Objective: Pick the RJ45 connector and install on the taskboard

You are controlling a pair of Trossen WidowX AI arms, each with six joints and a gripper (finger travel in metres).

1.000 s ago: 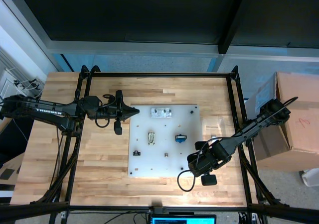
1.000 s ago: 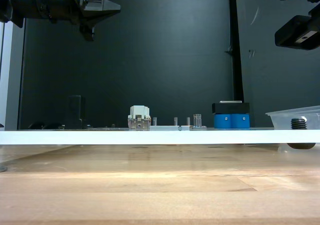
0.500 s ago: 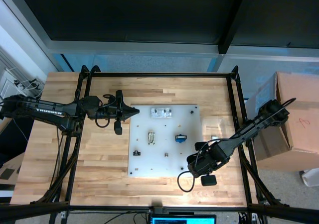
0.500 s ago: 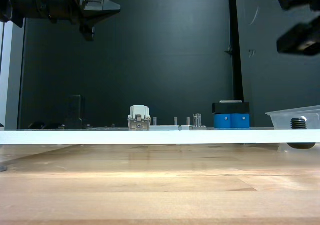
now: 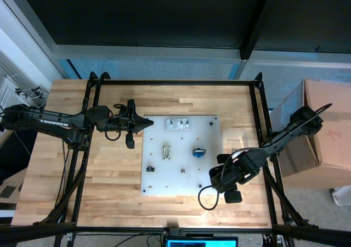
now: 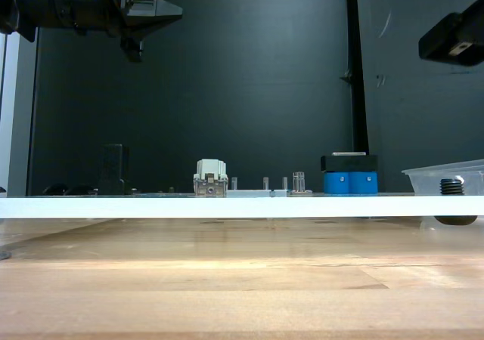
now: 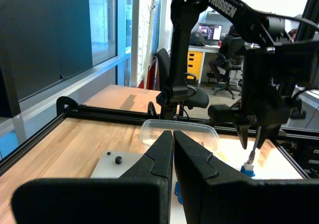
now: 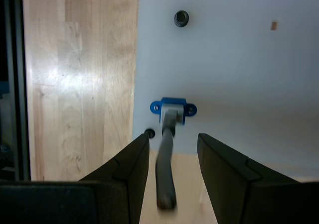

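The left gripper (image 5: 148,124) hangs at the 10 o'clock corner of the board (image 5: 164,184), fingers pressed together on nothing. It is well apart from the work, and I see little risk from it.

The connector (image 8: 171,115) stands in the blue mount (image 8: 155,107), toward 3 o'clock of the board's middle. Its cable stub (image 8: 165,176) points straight up. How deep the connector sits I cannot tell.

The right gripper (image 8: 173,137) hovers directly above, fingers spread wide and holding nothing. The stub reaches up between them and touches neither.

The danger lies there, I judge. A sideways drift toward 3 or 9 o'clock would put a finger against the stub and lever the connector over, or out if it isn't latched. Closing on the stub and then lifting would pull it free. A straight rise looks safest.
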